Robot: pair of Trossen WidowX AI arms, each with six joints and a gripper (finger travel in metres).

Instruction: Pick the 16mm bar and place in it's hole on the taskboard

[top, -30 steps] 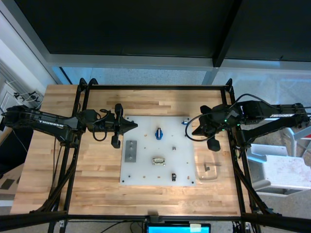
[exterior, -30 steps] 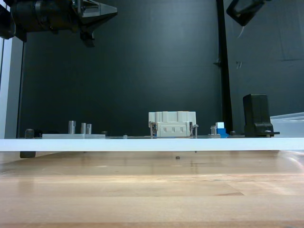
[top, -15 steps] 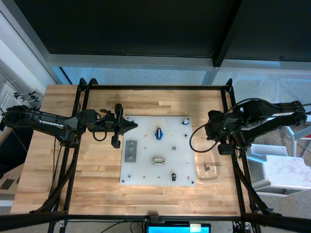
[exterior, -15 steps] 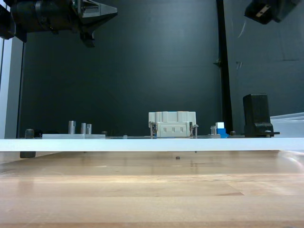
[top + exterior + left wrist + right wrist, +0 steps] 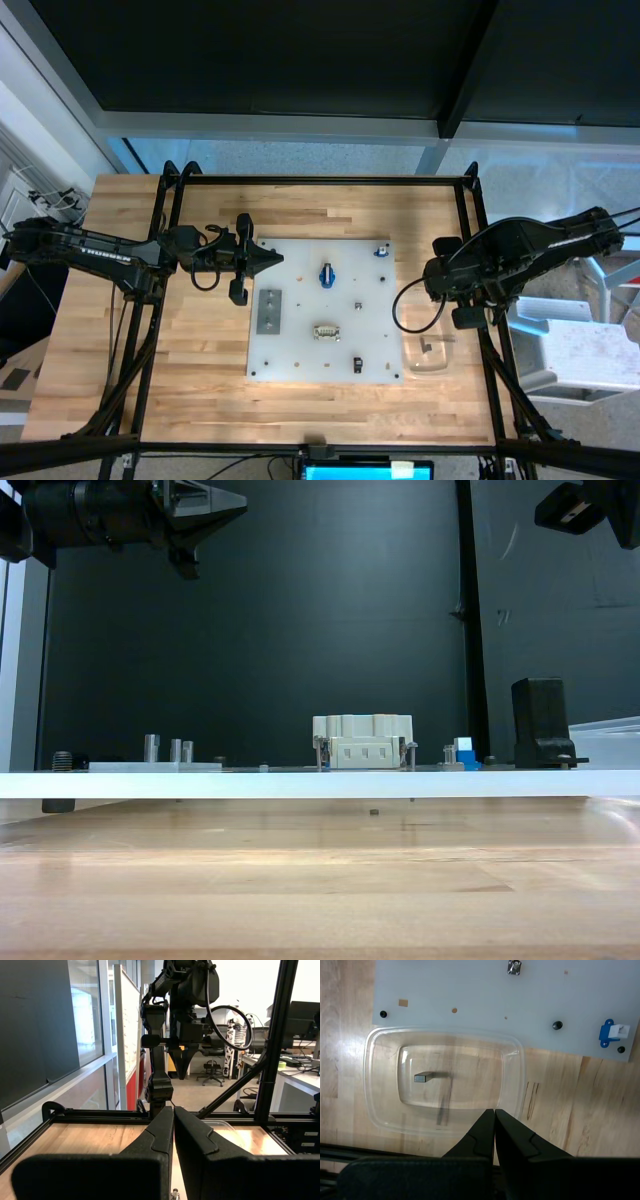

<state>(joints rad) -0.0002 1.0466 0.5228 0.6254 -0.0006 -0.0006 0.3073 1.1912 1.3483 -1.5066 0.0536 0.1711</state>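
Both pairs of jaws are pressed shut with nothing between them. The right gripper (image 5: 494, 1111) hangs above one edge of the clear plastic tray (image 5: 519, 1067) that sits on the table just off the taskboard (image 5: 470, 990). The left gripper (image 5: 173, 1109) is held high at the board's left edge, pointing inward. The 16mm bar (image 5: 432, 1076) lies free on its side on the tray floor, apart from the walls and nowhere near a hole. From where I stand, the job in hand is the reach for the pick. The right fingers will need to open wide before going down, then move in over the bar and turn so they straddle it across its length. Gripping near the middle should let it lift level. The tray looks light, so a straight, gentle descent that avoids the rim seems wise. I can't tell which hole is meant for the bar.
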